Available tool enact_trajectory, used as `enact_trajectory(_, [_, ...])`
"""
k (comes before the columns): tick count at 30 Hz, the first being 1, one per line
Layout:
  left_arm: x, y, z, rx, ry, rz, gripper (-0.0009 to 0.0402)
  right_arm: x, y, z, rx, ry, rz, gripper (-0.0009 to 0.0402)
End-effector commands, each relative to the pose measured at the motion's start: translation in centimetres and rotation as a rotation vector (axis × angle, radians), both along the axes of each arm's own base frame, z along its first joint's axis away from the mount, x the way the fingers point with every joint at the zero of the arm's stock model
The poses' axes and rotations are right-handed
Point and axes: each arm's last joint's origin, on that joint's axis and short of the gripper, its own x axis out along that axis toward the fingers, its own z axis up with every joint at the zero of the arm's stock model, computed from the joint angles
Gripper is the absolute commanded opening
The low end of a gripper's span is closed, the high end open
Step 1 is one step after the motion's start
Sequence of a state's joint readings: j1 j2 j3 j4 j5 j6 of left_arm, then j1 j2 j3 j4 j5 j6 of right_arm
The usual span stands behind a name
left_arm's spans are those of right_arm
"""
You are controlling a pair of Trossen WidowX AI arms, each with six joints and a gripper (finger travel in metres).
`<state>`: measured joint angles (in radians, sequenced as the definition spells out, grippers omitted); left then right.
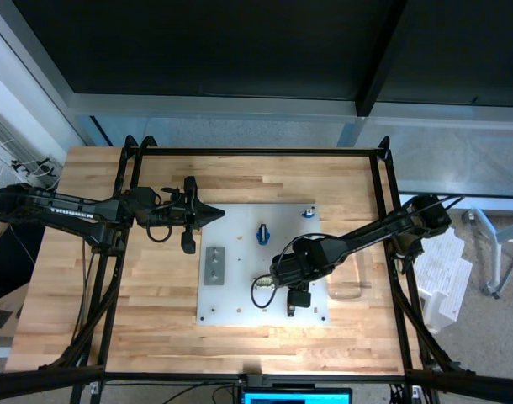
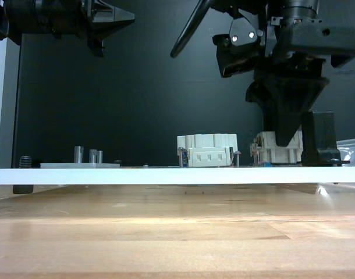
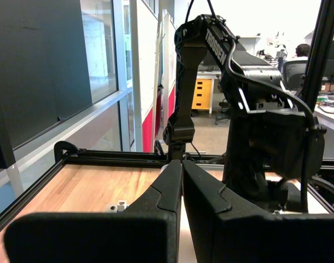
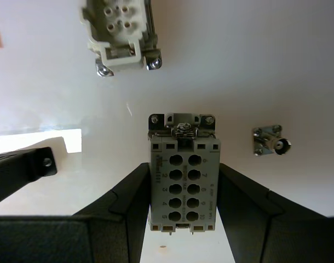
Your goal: Pick the HAN10E connector and install on the hub
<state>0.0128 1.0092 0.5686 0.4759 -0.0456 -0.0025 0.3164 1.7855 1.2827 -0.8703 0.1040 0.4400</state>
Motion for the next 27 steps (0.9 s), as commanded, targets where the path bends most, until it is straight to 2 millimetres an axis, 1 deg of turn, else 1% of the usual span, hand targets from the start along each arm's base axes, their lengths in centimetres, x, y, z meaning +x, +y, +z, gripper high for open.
enact_trajectory(1, [0.0, 0.0, 0.0, 0.000, 0.000, 0.000, 0.0001, -0.2, 0.0, 0.6, 0.004, -0.015, 0.003, 0.0065])
enact_trajectory(5, [0.0, 0.0, 0.0, 0.000, 0.000, 0.000, 0.0001, -0.5, -0.1, 1.3, 0.011, -0.037, 0.005, 0.0053])
enact_trajectory(8, [0.0, 0.0, 0.0, 0.000, 0.000, 0.000, 0.0001, -0.4, 0.0, 1.8, 0.007, -0.043, 0.028, 0.0052])
enact_trajectory(11, [0.0, 0.0, 0.0, 0.000, 0.000, 0.000, 0.0001, 0.1, 0.1, 2.6, -0.007, -0.047, 0.055, 0.0056])
enact_trajectory(15, [0.0, 0.0, 0.0, 0.000, -0.001, 0.000, 0.0001, 1.2, 0.5, 3.7, -0.043, -0.037, 0.078, 0.0062])
enact_trajectory(18, [0.0, 0.0, 0.0, 0.000, 0.000, 0.000, 0.0001, 2.3, 0.9, 4.1, -0.046, -0.033, 0.090, 0.0066])
enact_trajectory(27, [0.0, 0.0, 0.0, 0.000, 0.000, 0.000, 0.0001, 5.4, 2.1, 3.6, -0.067, 0.003, 0.150, 0.0069])
